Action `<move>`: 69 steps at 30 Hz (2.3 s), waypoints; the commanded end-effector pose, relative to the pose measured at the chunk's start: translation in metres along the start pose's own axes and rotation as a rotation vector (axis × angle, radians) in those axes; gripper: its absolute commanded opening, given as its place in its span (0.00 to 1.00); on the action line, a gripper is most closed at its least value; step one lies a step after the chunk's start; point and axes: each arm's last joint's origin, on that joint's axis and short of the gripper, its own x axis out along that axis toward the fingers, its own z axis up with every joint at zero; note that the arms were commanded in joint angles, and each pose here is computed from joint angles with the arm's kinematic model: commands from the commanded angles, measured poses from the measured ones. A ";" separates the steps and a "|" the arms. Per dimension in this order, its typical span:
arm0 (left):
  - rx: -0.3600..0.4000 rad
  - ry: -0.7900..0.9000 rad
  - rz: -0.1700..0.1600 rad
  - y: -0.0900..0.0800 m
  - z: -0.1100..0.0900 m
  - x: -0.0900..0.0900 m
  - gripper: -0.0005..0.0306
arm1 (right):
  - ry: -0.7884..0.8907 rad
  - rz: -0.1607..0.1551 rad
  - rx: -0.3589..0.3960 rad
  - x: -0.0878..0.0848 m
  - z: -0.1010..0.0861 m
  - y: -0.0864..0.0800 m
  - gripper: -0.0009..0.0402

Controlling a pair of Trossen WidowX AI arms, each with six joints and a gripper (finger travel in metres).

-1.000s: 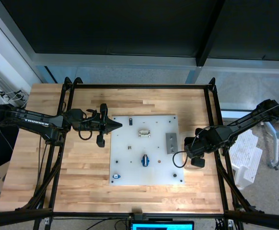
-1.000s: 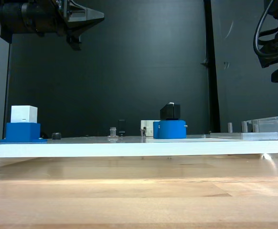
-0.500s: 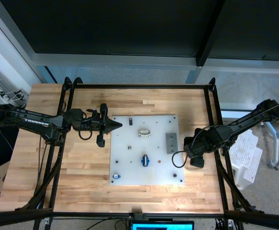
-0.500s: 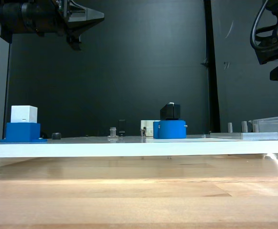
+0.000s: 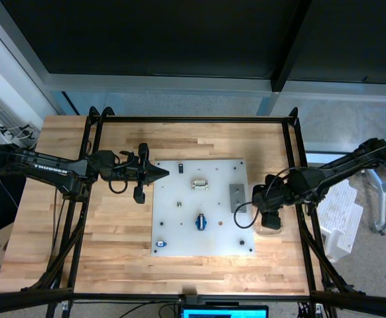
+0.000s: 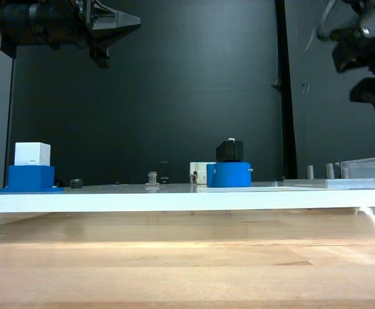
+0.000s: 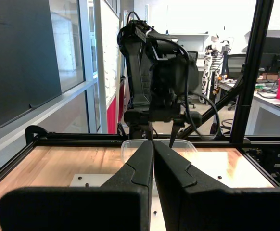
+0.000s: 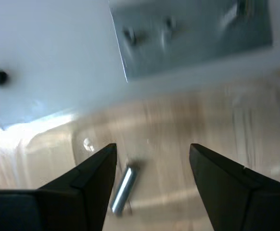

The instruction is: Remove the 16mm cylinder and place in the container

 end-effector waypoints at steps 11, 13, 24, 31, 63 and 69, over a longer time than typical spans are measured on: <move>0.000 0.000 0.000 0.000 0.000 0.000 0.02 | -0.538 0.005 -0.118 -0.032 0.039 -0.019 0.19; 0.000 0.000 0.000 0.000 0.000 0.000 0.02 | -0.626 -0.002 -0.140 -0.036 0.048 -0.022 0.14; 0.000 0.000 0.000 0.000 0.000 0.000 0.02 | -1.091 0.071 -0.167 -0.051 0.080 -0.051 0.02; 0.000 0.000 0.000 0.000 0.000 0.000 0.02 | -1.215 0.130 -0.194 -0.050 0.082 -0.066 0.02; 0.000 0.000 0.000 0.000 0.000 0.000 0.02 | -1.352 0.122 -0.149 -0.036 0.085 -0.052 0.02; 0.000 0.000 0.000 0.000 0.000 0.000 0.02 | -1.327 0.132 -0.142 -0.028 0.082 -0.051 0.02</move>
